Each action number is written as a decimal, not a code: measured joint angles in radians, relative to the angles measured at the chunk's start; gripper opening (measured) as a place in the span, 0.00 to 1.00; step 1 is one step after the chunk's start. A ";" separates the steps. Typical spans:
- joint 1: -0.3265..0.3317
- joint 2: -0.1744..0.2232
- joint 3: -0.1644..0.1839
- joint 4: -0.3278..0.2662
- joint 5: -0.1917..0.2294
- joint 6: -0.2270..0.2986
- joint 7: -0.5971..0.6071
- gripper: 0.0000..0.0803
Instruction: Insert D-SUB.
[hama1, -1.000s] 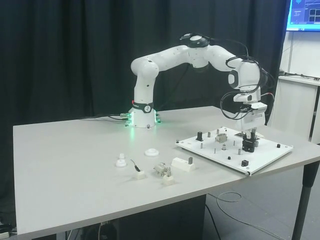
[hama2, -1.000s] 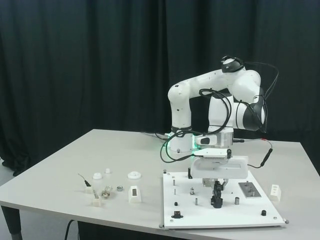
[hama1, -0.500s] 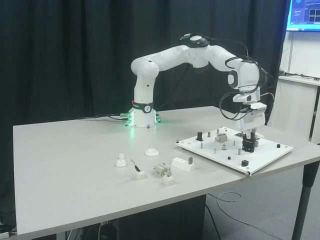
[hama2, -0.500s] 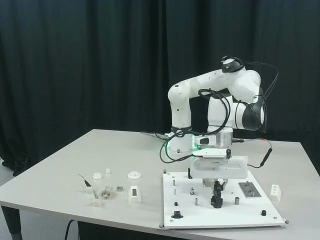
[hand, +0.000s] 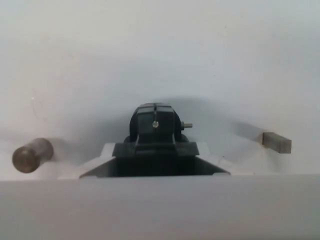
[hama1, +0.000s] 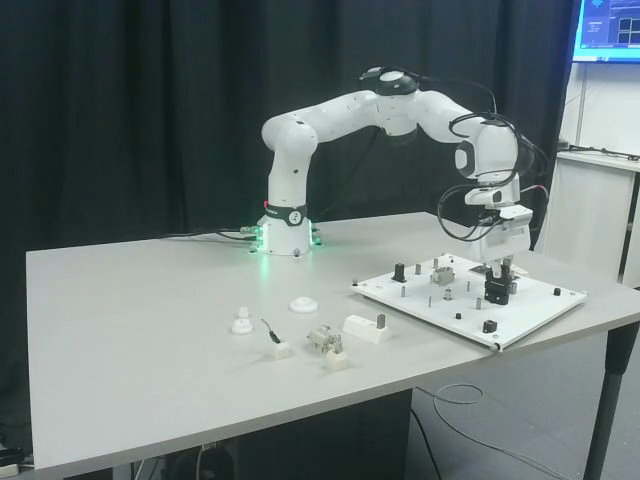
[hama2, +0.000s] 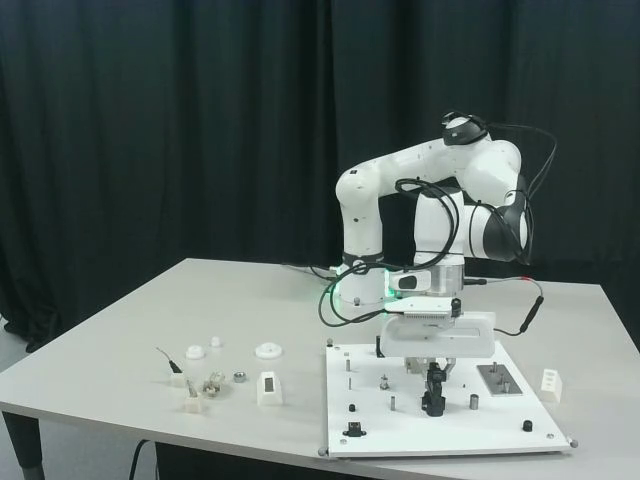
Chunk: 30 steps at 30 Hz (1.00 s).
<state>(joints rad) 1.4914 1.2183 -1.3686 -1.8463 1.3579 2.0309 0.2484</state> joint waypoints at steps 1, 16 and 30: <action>0.000 0.000 0.000 0.000 0.000 0.000 0.000 0.19; 0.001 0.000 0.000 0.000 0.003 0.000 0.000 0.19; 0.001 0.000 0.000 -0.002 0.005 0.001 0.041 0.19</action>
<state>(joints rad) 1.4922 1.2183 -1.3688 -1.8484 1.3626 2.0317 0.2898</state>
